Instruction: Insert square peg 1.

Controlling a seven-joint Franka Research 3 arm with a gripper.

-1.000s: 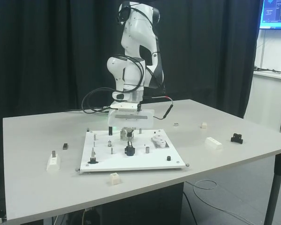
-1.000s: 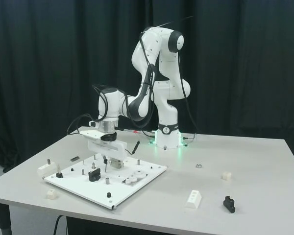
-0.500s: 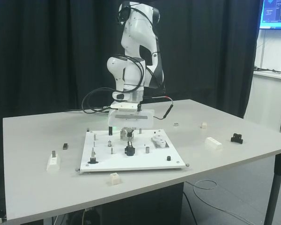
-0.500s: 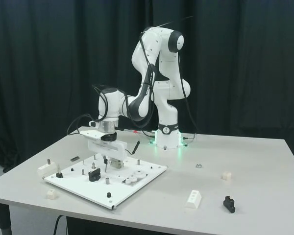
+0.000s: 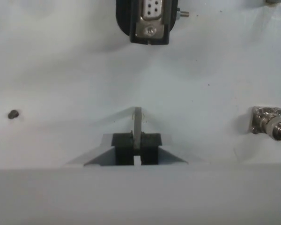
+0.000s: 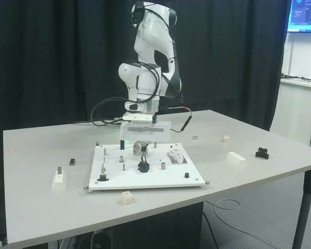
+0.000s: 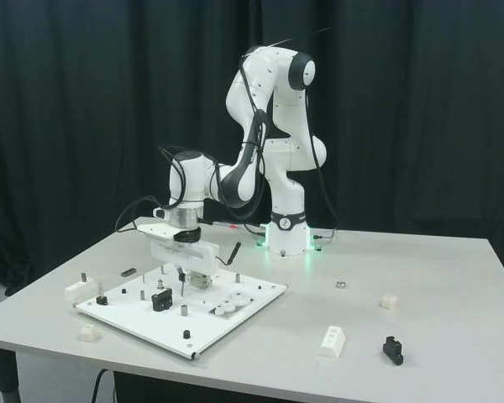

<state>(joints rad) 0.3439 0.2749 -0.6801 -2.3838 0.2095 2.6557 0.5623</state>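
Nothing has visibly moved since the earlier frames: the white arm (image 6: 147,57) holds the same bent pose over the white board (image 6: 145,166) on the grey table (image 6: 36,150), and every loose part lies where it did.

In the wrist view the gripper (image 5: 137,157) is clenched on the square peg (image 5: 137,129), a thin grey bar that stands upright between the two black fingertips (image 5: 123,149) and reaches down to the board (image 5: 84,84). Whether its lower end touches the board or sits in a hole cannot be told. In both room views the gripper (image 6: 140,149) (image 7: 196,280) hangs low over the middle of the board (image 7: 235,311), too small there to show the peg.

Near the peg, the wrist view shows a black connector block with a grey metal socket (image 5: 150,21), a small grey threaded fitting (image 5: 270,123) and a small black dot (image 5: 12,114), all apart from the gripper.

On the table beside the board lie white blocks (image 6: 237,157) (image 6: 126,196) (image 6: 59,180) and a black clip (image 6: 262,152).
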